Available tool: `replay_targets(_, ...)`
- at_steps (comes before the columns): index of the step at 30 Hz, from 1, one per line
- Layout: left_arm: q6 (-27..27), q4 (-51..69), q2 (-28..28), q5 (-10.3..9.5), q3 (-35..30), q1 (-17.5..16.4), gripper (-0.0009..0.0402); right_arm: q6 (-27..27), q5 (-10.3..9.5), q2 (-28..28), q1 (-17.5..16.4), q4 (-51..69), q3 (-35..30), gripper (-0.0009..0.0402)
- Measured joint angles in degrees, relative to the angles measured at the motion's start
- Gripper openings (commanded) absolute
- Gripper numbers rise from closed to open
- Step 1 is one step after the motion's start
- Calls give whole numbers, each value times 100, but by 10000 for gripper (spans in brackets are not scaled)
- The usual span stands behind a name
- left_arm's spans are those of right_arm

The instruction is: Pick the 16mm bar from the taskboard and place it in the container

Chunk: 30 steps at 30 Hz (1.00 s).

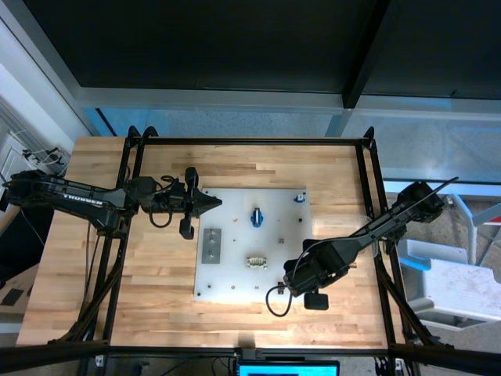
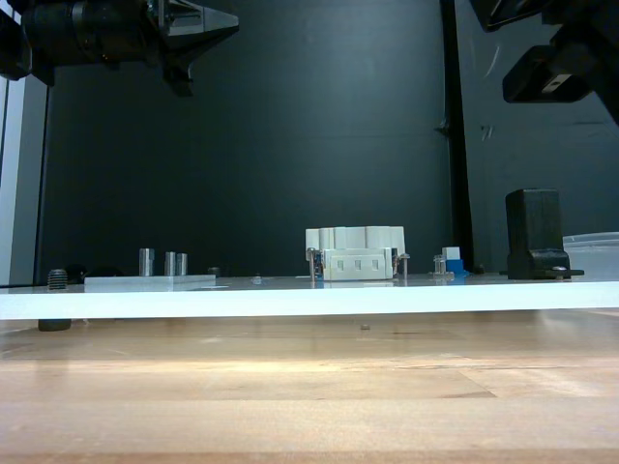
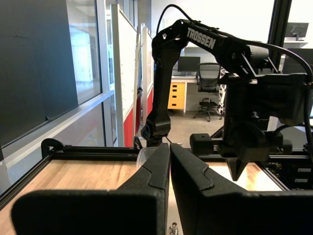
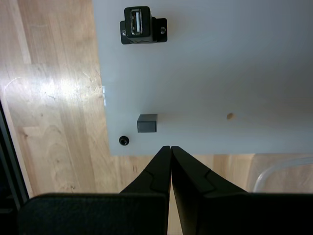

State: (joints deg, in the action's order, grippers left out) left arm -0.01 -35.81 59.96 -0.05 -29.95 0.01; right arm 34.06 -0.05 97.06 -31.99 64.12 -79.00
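1. Over the far-left corner of the large flat white square taskboard (image 1: 235, 270), the left arm (image 1: 70, 200) reached in level from the left side of the wooden bench (image 1: 156, 313). Its black left tool (image 1: 211, 202) was held high and pointed right, fingers pressed together on nothing.
2. The right arm (image 1: 376, 227) stretched in from the right and bent down at the wrist. The black right tool (image 4: 170, 148) pointed straight down over the board's near-right corner, fingers closed and empty.
3. The tiny short grey metal 16mm bar (image 4: 146, 123) stood on the board just beside those fingertips, as seen along the tool, near a corner screw hole (image 4: 124, 140).
4. The see-through shallow plastic container (image 2: 595, 242) sat on the bench beside the board's right edge.
5. White "TROSSEN" lettering (image 3: 200, 37) ran along the right arm, and the same word showed on the left arm.
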Motion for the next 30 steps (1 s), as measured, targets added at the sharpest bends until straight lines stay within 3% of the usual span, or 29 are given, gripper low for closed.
replay_targets(16,0,0,0,2,2,0,0,166,83,24,-144,-225,109,206)
replay_targets(21,0,0,2,0,2,0,0,210,208,24,-155,-273,166,228)
replay_targets(30,0,0,0,0,2,0,0,160,271,260,-188,-326,173,229)
